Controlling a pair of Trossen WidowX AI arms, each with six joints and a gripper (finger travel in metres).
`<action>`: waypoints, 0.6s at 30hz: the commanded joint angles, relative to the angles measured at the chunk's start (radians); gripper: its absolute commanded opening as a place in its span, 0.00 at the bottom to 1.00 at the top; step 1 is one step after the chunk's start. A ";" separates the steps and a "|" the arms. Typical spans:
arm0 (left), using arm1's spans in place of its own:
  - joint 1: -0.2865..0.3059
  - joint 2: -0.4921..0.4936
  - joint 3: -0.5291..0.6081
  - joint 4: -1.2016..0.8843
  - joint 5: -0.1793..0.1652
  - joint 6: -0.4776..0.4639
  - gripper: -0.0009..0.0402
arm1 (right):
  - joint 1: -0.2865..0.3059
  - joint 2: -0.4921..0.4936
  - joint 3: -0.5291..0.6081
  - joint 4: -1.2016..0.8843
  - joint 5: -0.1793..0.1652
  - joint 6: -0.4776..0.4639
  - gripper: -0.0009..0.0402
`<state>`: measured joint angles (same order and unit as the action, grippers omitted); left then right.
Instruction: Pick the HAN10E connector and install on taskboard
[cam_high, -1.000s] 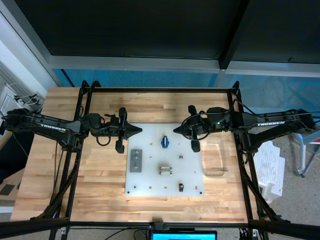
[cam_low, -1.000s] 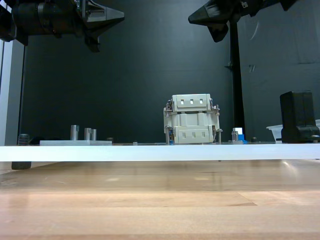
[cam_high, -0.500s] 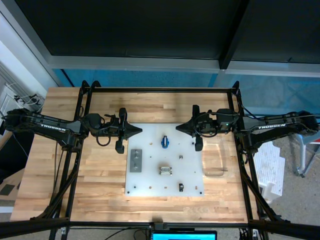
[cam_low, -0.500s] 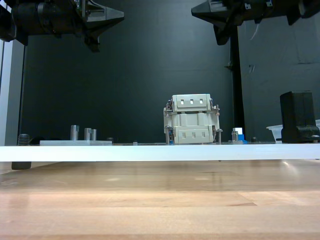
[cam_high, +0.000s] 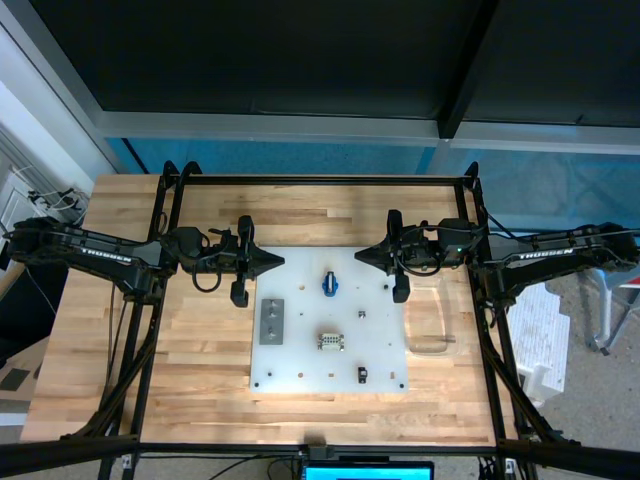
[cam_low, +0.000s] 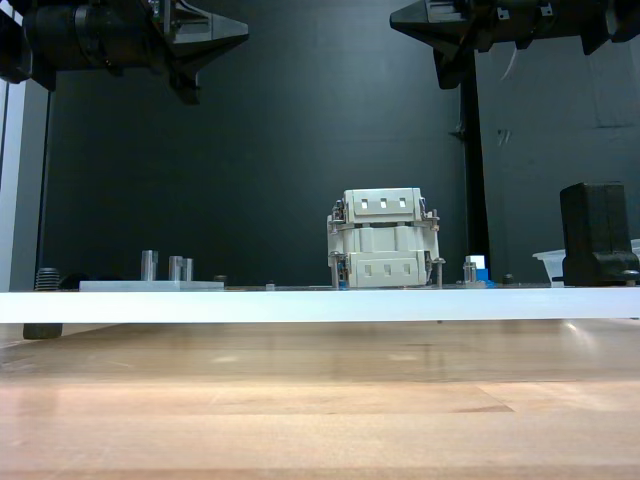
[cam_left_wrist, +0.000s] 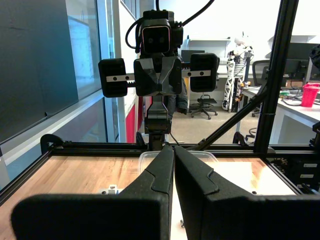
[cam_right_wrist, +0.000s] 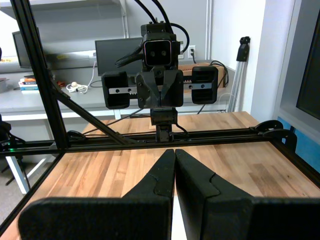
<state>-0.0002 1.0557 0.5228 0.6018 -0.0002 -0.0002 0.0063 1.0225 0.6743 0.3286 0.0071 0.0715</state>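
Although the HAN10E connector (cam_high: 330, 342) stands on the taskboard (cam_high: 385, 350), around its middle and a little toward its near edge, neither pincer is close to it. The left pincer (cam_high: 278, 260) hangs high over the taskboard's far left corner. The right pincer (cam_high: 358, 255) hangs high over the far edge, beyond the blue part (cam_high: 330, 283). Both are closed on nothing, fingertips pressed together, and they point inward at each other.

From either tip the connector lies toward the taskboard's near edge and well below. It sits between the two, somewhat nearer the right pincer, so I judge that arm has the shorter reach. The connector's long axis runs parallel to the near edge. Seen level from the low view it is two beige tiers stacked, which suggests to me it may already be seated.
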 joint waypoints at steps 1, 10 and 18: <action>0.000 0.000 0.000 0.000 0.000 0.000 0.02 | 0.000 0.000 -0.023 0.044 0.001 0.002 0.02; 0.000 0.000 0.000 0.000 0.000 0.000 0.02 | 0.000 0.000 -0.060 0.082 0.008 0.017 0.02; 0.000 0.000 0.000 0.000 0.000 0.000 0.02 | 0.000 0.000 -0.060 0.080 0.000 0.013 0.02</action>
<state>-0.0002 1.0557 0.5228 0.6018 -0.0006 -0.0002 0.0063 1.0218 0.6132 0.4110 0.0101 0.0875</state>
